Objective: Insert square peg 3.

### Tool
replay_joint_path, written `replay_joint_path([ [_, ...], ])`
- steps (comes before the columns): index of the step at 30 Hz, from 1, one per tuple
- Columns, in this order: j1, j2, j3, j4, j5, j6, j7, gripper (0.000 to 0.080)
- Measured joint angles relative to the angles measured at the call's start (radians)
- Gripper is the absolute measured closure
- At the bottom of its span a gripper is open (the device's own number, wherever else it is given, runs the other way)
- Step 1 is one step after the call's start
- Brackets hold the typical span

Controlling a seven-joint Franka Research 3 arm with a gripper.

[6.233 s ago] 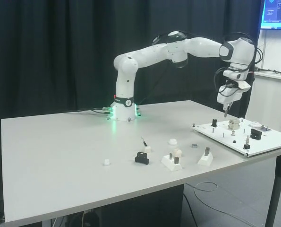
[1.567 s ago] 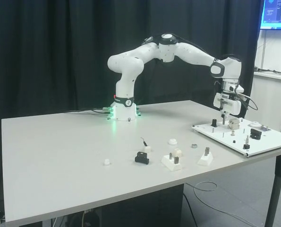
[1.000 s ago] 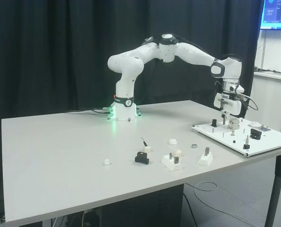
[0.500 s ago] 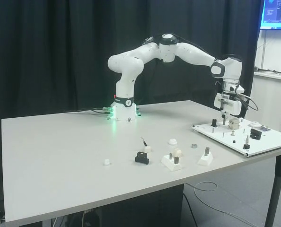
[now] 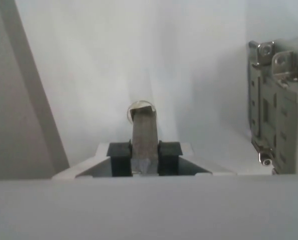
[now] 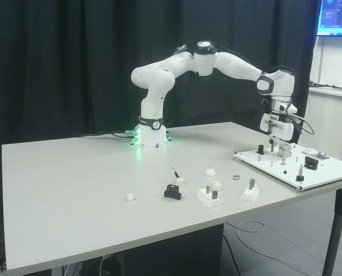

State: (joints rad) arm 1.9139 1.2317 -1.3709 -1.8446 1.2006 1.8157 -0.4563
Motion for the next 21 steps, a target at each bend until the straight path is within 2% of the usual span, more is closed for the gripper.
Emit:
replay_joint_path([
  [21,-0.002,0.0,0.006,0.015,0.005,0.001,0.0,0.0692],
])
